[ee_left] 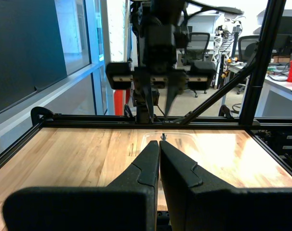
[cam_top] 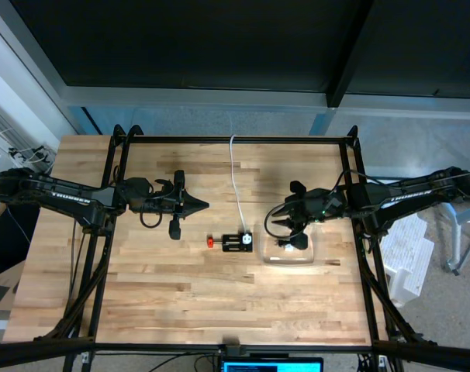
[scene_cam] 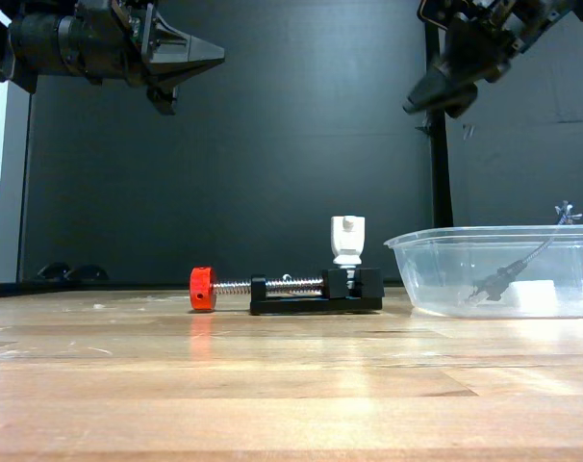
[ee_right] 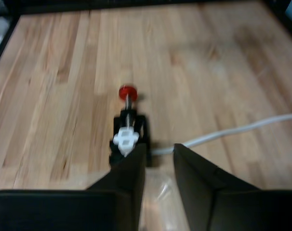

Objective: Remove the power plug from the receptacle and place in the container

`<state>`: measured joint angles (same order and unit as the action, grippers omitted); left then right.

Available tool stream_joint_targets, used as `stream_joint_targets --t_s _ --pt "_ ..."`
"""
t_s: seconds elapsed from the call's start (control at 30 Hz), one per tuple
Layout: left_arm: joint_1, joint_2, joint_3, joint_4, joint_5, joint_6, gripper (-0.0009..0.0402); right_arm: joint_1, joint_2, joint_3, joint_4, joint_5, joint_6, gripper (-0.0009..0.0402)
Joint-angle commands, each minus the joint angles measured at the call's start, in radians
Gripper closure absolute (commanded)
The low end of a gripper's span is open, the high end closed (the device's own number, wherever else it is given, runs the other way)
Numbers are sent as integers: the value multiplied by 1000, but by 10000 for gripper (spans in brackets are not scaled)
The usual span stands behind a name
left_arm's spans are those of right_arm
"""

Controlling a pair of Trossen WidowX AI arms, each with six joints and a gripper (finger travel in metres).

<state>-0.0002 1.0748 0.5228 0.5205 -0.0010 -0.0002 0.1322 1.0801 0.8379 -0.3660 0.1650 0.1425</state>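
The power plug [scene_cam: 492, 283] lies inside the container [scene_cam: 417, 274], its pale cord stub rising over the rim. The container [cam_top: 309, 258] stands on the table right of the clamp. The white receptacle [scene_cam: 347, 238] stands upright in the black clamp [scene_cam: 316, 290] with nothing plugged in; from above the receptacle [cam_top: 247, 239] ends the white cable. My right gripper [cam_top: 272, 224] hangs open and empty above the container's left edge, looking down on the receptacle [ee_right: 125, 138]. My left gripper [cam_top: 199, 205] hovers shut and empty over the table, left of the clamp.
The clamp's red knob [cam_top: 210, 242] points left toward the left arm. The white cable [cam_top: 236, 178] runs from the receptacle to the table's far edge. A black frame [cam_top: 235, 139] borders the table on all sides.
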Motion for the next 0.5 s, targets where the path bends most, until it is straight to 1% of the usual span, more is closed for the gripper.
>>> stream_joint_targets --t_s 0.03,0.07,0.1,0.2,0.27,0.3,0.33,0.5 --pt "0 0 0 0 0 0 393 -26 -23 -4 46 -13 -52 376" --pt "0 0 0 1 0 0 393 -34 -29 -6 61 -21 -64 390" --pt "0 0 0 0 0 0 393 -43 -33 -6 76 -39 -77 397" --pt "0 0 0 1 0 0 393 -67 -39 -16 146 -84 -98 387" --pt "0 0 0 1 0 0 393 -79 -39 -29 215 -116 -99 391" --pt "0 0 0 0 0 0 393 -85 -39 -37 251 -127 -98 395" --pt "0 0 0 0 0 0 393 -89 -39 -46 287 -134 -98 394" --pt "0 0 0 1 0 0 393 -103 -47 -106 434 -132 -113 393"
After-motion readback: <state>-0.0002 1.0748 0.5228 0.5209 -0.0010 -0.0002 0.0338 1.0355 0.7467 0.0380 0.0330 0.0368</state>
